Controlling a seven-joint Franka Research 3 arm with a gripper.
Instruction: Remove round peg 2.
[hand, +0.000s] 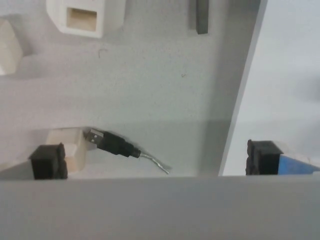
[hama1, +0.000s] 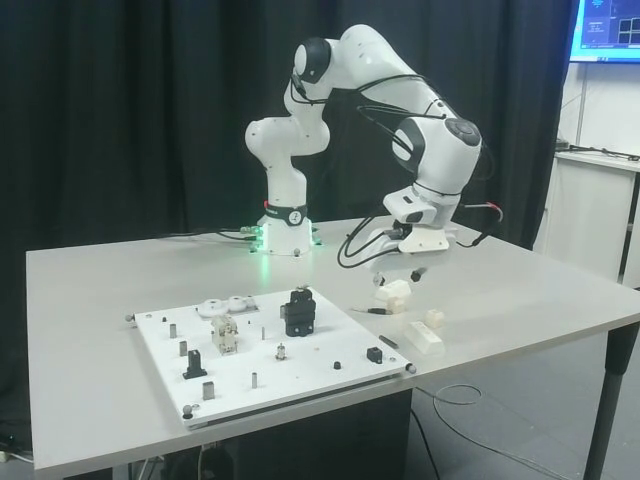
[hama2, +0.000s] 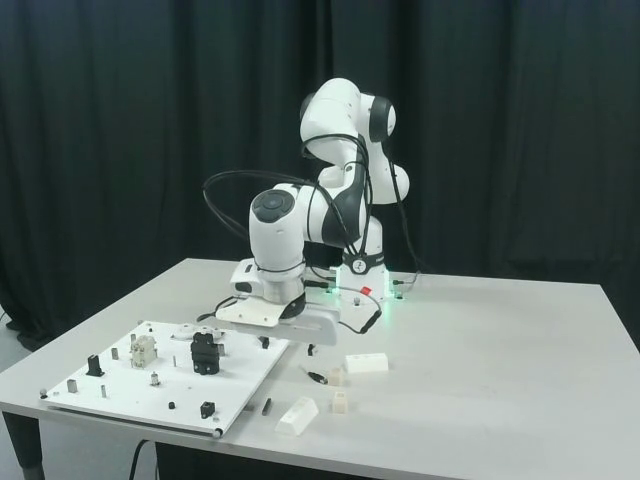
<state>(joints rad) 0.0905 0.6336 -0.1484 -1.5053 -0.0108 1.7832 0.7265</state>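
Approach step, I judge: the gripper (hand: 155, 159), jaws wide and empty, hovers over a USB plug (hand: 112, 142), so it must next cross to the white board (hama1: 300, 375) at its 8 o'clock, where round peg 2 stands indistinguishable among upright pegs (hama1: 255, 378).

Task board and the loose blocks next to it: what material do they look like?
Task board: white, flat, matte, with sharp thin edges and corner fasteners; probably a painted or plastic sheet, can't tell which. Loose blocks: pale, matte, chunky, one with a square socket in the wrist view; likely printed or moulded plastic.
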